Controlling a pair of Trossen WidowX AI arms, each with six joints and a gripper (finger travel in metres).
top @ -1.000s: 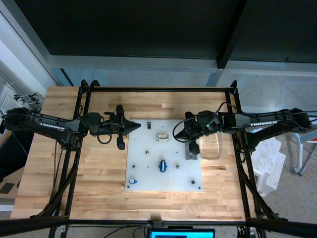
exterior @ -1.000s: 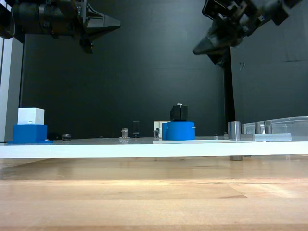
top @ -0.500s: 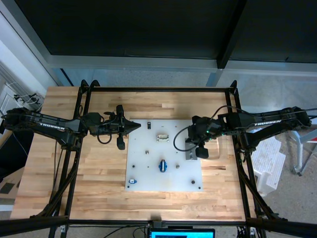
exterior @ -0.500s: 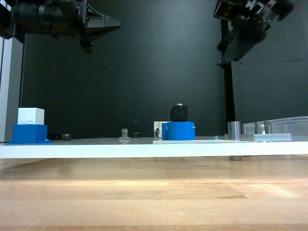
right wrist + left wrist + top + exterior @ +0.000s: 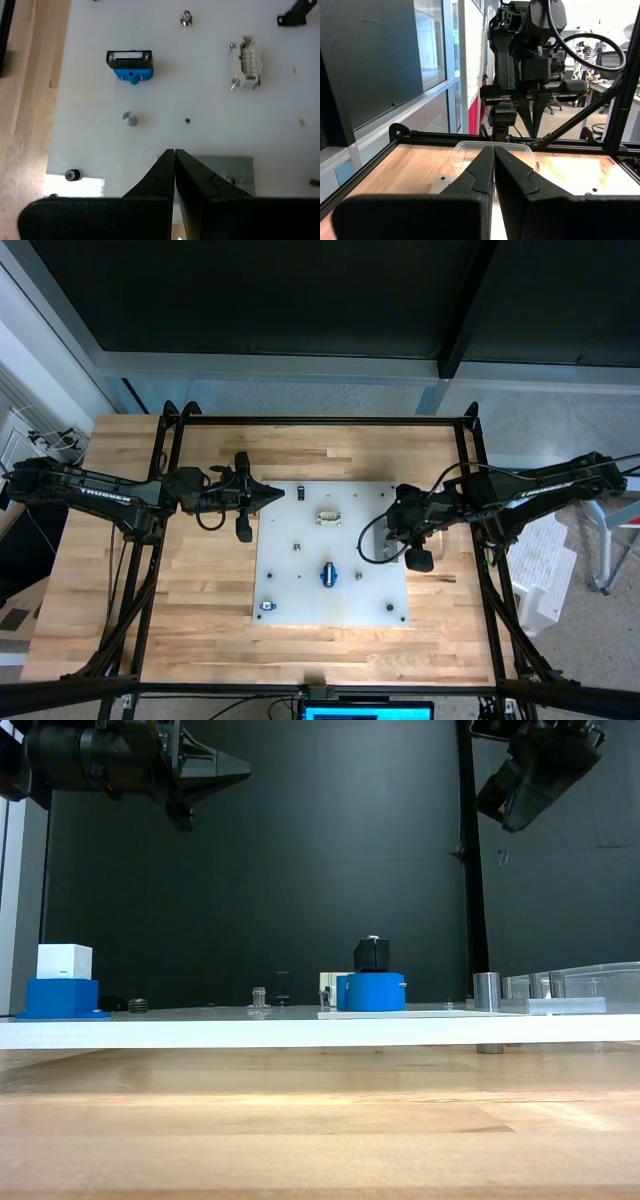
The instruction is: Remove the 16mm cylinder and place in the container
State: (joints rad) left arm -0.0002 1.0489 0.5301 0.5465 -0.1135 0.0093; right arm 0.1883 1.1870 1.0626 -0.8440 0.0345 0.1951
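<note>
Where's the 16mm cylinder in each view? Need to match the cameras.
High view: 16mm cylinder, a silver dot right of the blue connector.
Low view: 16mm cylinder upright, right of the blue connector.
Left wrist view: absent; left gripper, jaws shut, hangs over the board's far-left corner.
Right wrist view: 16mm cylinder near the blue connector; right gripper, jaws shut, over the board's right side.
Shared landmark: blue connector.

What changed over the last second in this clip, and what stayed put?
The right gripper pulled back toward its own side and the near edge, tilting to point down at the board, shut, holding nothing. The left gripper stayed parked and shut; the 16mm cylinder is still in the board, the container unmoved.
</note>
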